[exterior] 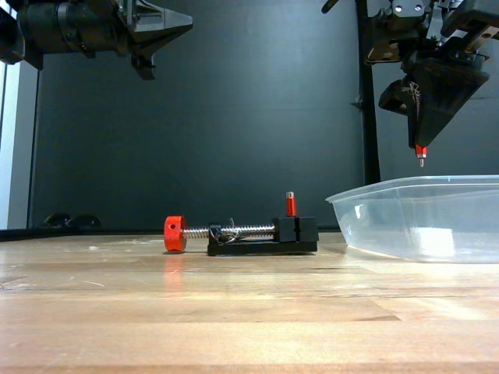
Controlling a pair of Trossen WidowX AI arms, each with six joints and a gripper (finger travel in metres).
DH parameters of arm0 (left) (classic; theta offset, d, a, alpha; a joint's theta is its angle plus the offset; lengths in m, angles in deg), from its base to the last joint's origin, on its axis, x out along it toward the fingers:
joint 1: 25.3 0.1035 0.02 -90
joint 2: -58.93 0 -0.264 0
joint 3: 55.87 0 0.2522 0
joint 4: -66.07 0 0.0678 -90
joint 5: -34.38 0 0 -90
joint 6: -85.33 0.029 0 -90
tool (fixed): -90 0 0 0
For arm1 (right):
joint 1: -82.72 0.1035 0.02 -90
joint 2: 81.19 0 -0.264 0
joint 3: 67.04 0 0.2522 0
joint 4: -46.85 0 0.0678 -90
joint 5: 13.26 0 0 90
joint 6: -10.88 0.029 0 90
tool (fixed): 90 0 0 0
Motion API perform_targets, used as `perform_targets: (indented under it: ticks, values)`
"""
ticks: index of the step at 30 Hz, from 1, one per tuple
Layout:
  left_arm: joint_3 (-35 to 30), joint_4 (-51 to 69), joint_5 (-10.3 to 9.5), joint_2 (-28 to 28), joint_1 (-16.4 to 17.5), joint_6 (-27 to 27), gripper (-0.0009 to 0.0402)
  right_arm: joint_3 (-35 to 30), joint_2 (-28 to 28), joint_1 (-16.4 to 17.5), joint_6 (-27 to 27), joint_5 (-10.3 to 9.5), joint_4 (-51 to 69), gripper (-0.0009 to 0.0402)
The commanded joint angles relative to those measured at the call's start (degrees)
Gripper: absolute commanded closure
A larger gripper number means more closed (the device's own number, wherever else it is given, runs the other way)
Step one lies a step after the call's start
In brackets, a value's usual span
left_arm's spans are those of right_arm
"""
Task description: Pick the RCA connector and install on taskboard
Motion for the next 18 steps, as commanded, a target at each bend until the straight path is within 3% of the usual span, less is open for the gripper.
perform_targets:
  ticks: [1,18]
  values:
    - [0.0,0.0,0.0,0.0,0.0,0.0,0.0393,-0.1,0.2,0.0,0.0,0.0,-0.3,0.0389]
    - [0.0,0.0,0.0,0.0,0.0,0.0,0.0393,-13.4,13.7,-2.4,-2.9,0.02,-0.2,0.0389]
